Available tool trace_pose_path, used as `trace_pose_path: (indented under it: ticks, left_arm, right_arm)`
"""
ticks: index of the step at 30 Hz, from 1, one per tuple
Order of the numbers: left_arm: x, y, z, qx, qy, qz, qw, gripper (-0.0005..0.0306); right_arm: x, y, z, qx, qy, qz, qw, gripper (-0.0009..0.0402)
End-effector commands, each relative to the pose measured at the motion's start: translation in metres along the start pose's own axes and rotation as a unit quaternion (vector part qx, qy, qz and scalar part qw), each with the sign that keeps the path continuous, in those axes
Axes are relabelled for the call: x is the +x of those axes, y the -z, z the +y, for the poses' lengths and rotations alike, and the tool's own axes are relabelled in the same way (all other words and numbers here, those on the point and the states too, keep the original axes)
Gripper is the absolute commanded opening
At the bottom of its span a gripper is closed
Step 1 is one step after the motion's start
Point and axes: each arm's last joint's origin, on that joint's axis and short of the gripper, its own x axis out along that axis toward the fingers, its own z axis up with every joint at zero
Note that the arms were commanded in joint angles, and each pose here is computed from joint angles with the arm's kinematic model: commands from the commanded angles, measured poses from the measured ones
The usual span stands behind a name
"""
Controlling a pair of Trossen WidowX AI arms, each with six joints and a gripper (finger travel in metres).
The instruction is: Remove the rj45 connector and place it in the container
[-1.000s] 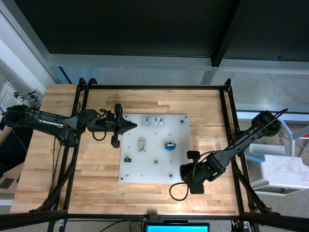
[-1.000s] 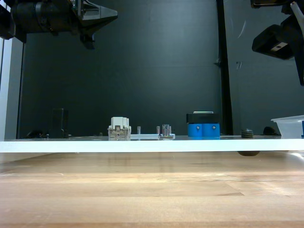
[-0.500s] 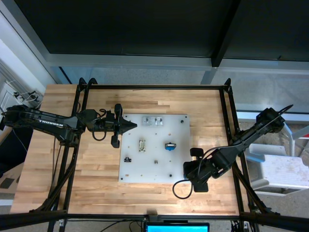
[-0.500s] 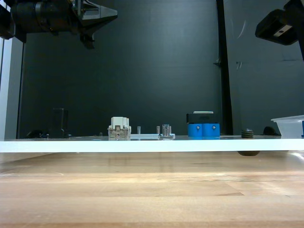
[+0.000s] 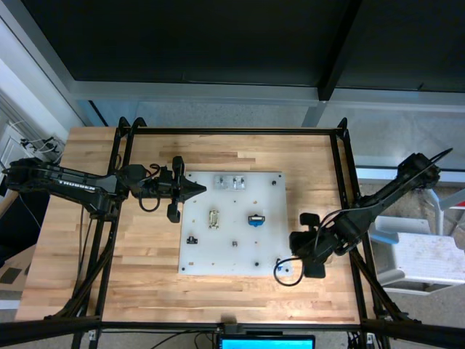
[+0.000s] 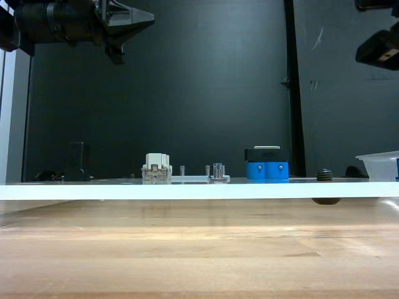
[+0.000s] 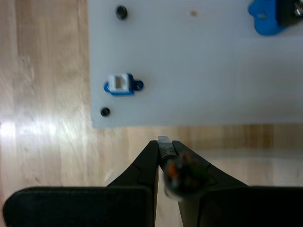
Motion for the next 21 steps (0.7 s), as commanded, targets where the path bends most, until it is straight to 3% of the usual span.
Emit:
trace_pose_path:
  ticks: [1,7,12,21]
  left_arm:
    - [0.000,0.000,0.000,0.000,0.000,0.000,1.000,0.0001]
    - [0.000,0.000,0.000,0.000,0.000,0.000,1.000,0.0001]
    - [0.000,0.000,0.000,0.000,0.000,0.000,1.000,0.0001]
    - [0.000,0.000,0.000,0.000,0.000,0.000,1.000,0.0001]
  right_arm:
    - [-0.001,0.012,-0.008,0.000,-0.007,0.008,1.000,0.0000]
    - [-0.002,0.033,-0.022,-0.004,-0.014,0.027,1.000,0.0000]
    - [-0.004,0.047,-0.032,-0.008,-0.006,0.039,0.999,0.0000]
    - [-0.003,0.066,-0.042,-0.007,-0.012,0.055,0.998,0.0000]
